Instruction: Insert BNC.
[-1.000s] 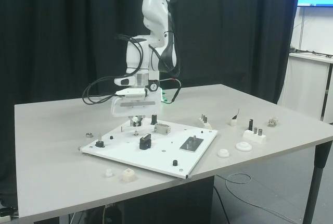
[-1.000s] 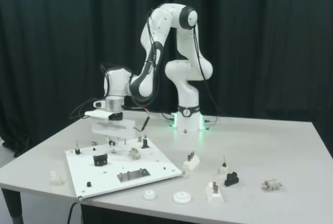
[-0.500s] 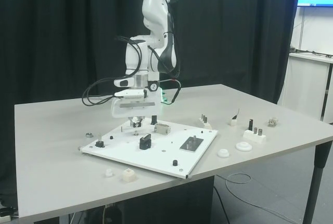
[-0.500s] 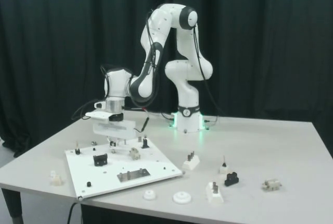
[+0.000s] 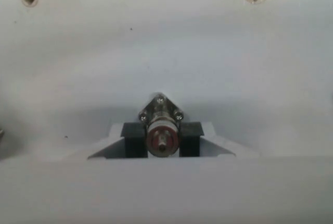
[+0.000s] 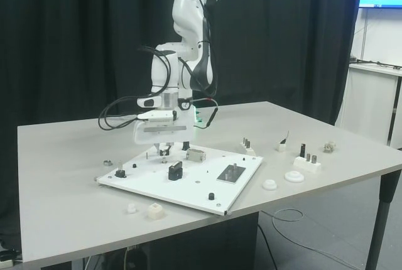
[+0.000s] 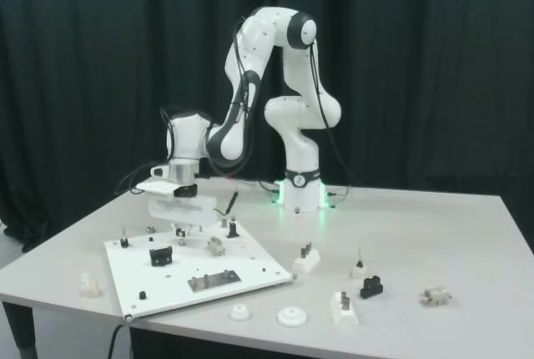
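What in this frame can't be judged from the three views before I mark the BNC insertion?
- Seating depth: in the wrist view the BNC connector is seen end-on, so how far it sits in the white board stays hidden.
- Tool: in both room views it is too small to show contact with the connector.
- Loose parts on the grey table, second room view: too small to identify.

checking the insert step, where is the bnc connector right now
In the wrist view the BNC connector sits between the gripper's black fingers, over the white board. In both room views that is near the board's rear edge.
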`<action>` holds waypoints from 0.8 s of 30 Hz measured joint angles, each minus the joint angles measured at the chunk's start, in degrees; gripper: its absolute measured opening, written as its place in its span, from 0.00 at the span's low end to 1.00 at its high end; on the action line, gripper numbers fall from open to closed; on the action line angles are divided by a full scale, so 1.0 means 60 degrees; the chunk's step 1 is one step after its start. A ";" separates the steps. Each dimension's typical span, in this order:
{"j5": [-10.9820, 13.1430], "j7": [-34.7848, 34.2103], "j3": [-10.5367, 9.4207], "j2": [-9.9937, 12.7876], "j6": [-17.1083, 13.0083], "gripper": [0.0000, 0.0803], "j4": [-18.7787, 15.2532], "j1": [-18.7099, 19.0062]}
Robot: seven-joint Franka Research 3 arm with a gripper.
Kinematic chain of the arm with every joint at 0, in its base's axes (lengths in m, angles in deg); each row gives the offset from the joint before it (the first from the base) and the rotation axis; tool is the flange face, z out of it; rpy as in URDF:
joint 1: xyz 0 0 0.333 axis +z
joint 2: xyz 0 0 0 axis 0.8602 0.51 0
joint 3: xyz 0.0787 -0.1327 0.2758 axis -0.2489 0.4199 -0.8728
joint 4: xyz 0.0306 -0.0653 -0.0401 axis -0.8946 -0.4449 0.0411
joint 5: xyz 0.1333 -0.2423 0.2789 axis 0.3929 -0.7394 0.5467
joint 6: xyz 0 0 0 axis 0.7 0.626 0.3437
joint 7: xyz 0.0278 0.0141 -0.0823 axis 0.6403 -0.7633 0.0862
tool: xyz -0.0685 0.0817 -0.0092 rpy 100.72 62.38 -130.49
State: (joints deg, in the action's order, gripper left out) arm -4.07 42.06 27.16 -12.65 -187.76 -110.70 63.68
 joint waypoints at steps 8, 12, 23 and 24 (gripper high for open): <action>0.0231 0.0001 -0.0020 0.0121 0.0053 0.16 0.0071 0.0000; 0.0257 0.0005 -0.0030 0.0164 0.0084 0.16 0.0098 0.0000; 0.0283 0.0006 -0.0033 0.0203 0.0103 0.16 0.0109 -0.0010; 0.0284 0.0010 -0.0033 0.0209 0.0103 0.16 0.0109 -0.0014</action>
State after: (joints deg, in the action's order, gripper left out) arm -2.37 42.12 26.96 -11.40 -187.14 -110.04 63.60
